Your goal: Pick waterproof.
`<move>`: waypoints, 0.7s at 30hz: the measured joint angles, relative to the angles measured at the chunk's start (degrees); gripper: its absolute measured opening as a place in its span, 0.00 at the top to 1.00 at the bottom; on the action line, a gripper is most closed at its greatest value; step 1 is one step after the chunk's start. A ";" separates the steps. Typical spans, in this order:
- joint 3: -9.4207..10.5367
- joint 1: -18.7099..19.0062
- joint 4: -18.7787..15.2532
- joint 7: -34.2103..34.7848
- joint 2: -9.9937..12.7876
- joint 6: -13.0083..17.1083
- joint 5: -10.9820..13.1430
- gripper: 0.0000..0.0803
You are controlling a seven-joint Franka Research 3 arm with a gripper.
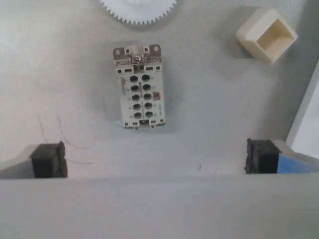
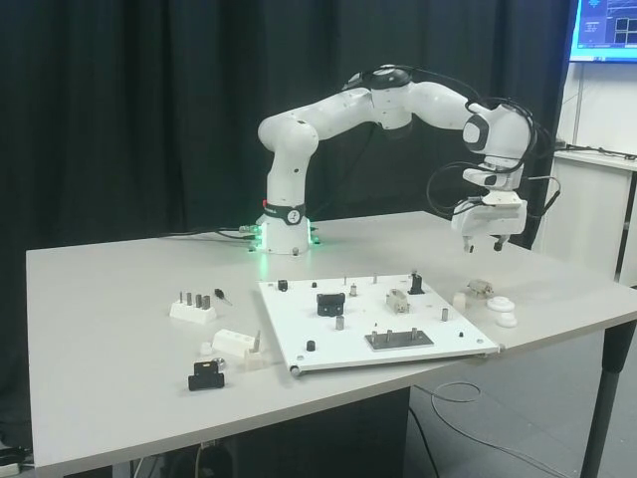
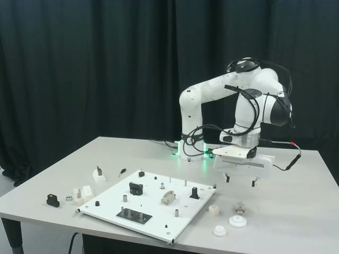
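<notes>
A: Grey table [image 2: 119,299], one of it, with one white arm [image 2: 348,105] bolted at the back, green light at its base. One white board [image 2: 370,324] sits towards the front edge, dotted with small black and grey fittings.

B: Where's the waterproof connector?

A: Waterproof connector [image 1: 139,86] lies flat on the bare table just off the board's corner, directly under the gripper [image 1: 154,158]. One only. Also visible in the room views [image 2: 481,288] [image 3: 241,207].

B: Looks like?

A: Pale rectangular block. Ten dark round sockets in two rows of five. Metal bracket with two mounting ears at one end. Small marking beside the sockets, too small to read.

B: Gripper?

A: Hanging above it, well clear, fingers [image 1: 49,160] spread wide, nothing between them. Connector sits between the two pads in the wrist view.

B: Neighbours?

A: Two white gears: toothed one [image 1: 138,10] just beyond the connector's bracket end, second one [image 3: 219,230] close by. One pale hollow square cap [image 1: 266,34] near the connector, not touching.
</notes>
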 joint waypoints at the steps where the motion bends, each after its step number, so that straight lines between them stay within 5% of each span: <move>1: 0.07 0.00 -0.01 -0.21 0.04 0.17 0.00 0.00; 21: 5.98 -1.54 -0.08 -2.38 0.10 5.63 1.57 0.00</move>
